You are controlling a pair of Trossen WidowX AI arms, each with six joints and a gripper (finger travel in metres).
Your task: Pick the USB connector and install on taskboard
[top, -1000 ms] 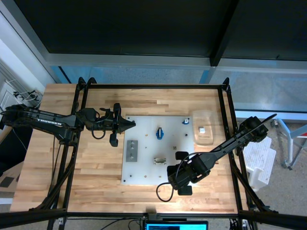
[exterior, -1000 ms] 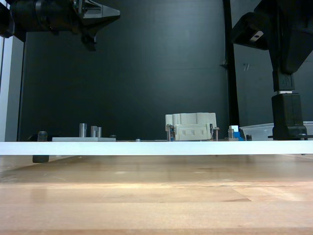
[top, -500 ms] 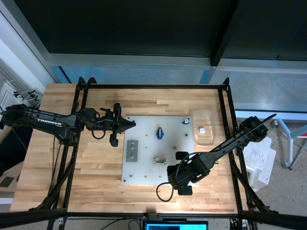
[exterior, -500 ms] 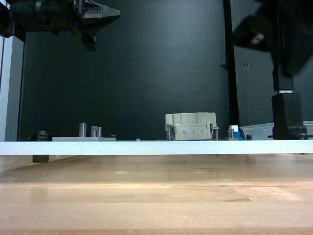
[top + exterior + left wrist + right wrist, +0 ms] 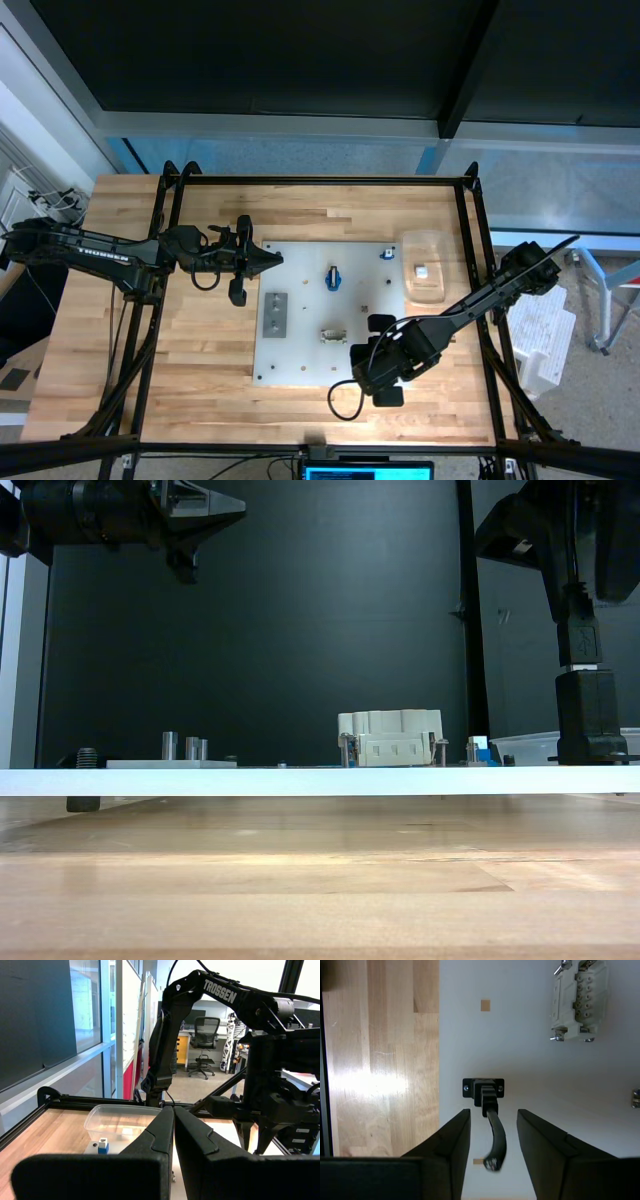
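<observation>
The USB connector (image 5: 483, 1091) stands upright, plugged into a small black socket on the white taskboard (image 5: 545, 1100), with its short cable stub pointing up. My right gripper (image 5: 492, 1112) is open just above it, one finger on each side of the cable and not touching it. The low view shows the connector (image 5: 590, 720) on the taskboard (image 5: 300, 782) under the right gripper (image 5: 580, 600). From above, the right gripper (image 5: 375, 375) hides the plug at the near right of the taskboard (image 5: 300, 340). My left gripper (image 5: 272, 259) hovers shut over the board's far left corner.
A beige multi-pin connector (image 5: 333, 335) sits mid-board, a grey block (image 5: 274, 313) at its left and a blue part (image 5: 333, 277) farther back. A clear plastic tray (image 5: 425, 270) holding a small white piece lies beyond the board's right edge. A black frame surrounds the table.
The right gripper has risen a little and shifted slightly, showing more of the cable above the connector. The connector stays upright in the board. The left arm has not moved.
</observation>
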